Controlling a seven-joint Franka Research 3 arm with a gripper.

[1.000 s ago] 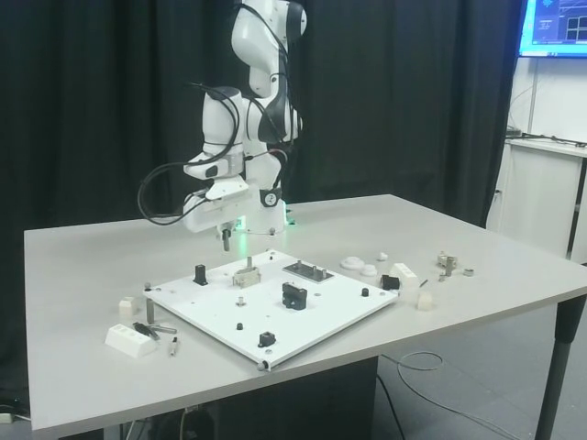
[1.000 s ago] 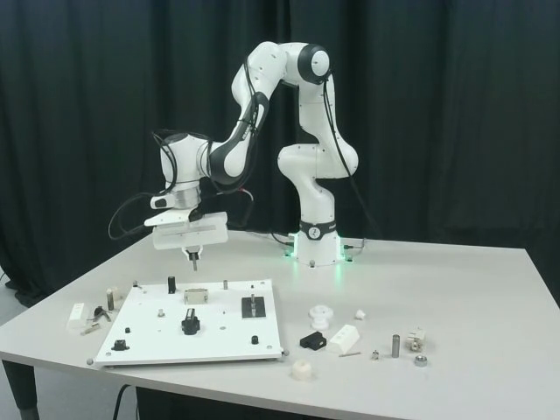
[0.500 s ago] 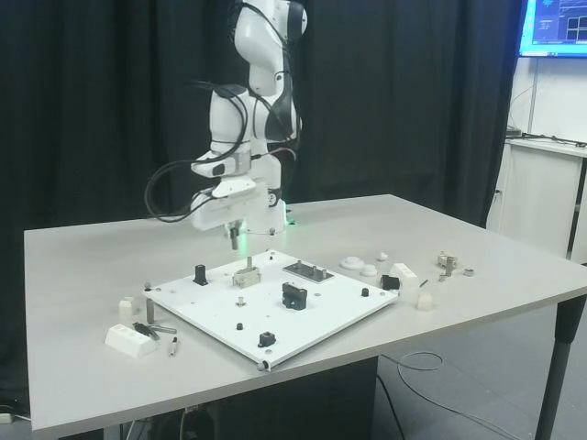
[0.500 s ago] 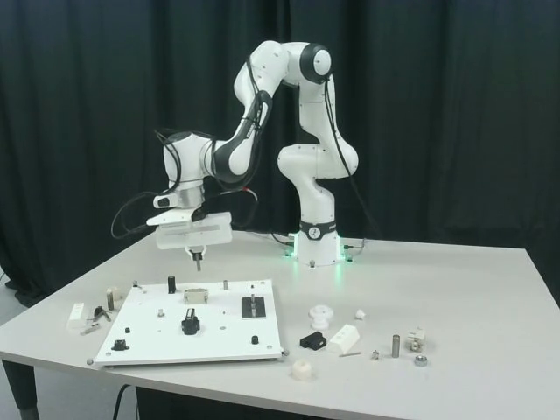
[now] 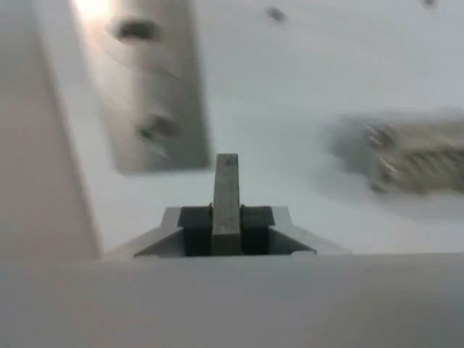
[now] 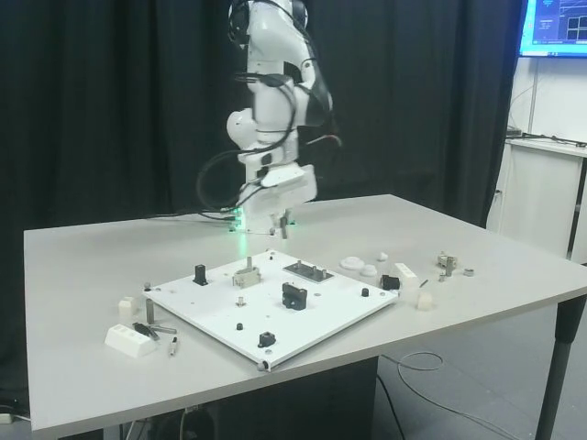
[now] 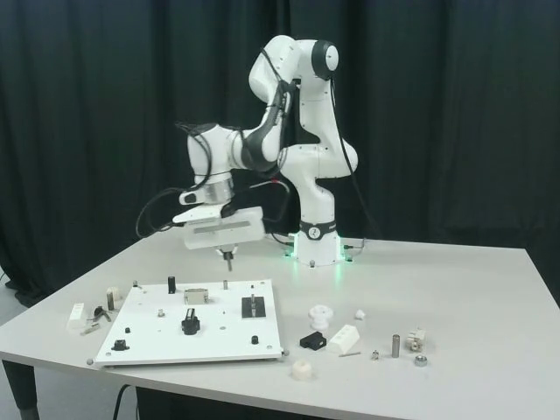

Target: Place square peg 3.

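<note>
Claw: (image 5: pixel 226 230) is clamping the peg (image 5: pixel 226 190) between both fingers, peg end sticking out beyond the tips.
Peg: is hanging in the air above the far part of the board (image 7: pixel 223 337), touching nothing.
Board: is lying flat on the worktop (image 7: pixel 472 297).
Advice: is calling for a square, upright peg over its hole (which hole, I cannot tell), then a slow straight descent.

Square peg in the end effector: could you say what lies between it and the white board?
Nothing: the second room view shows the square peg in the end effector hanging clear of the white board, only air between.
</note>
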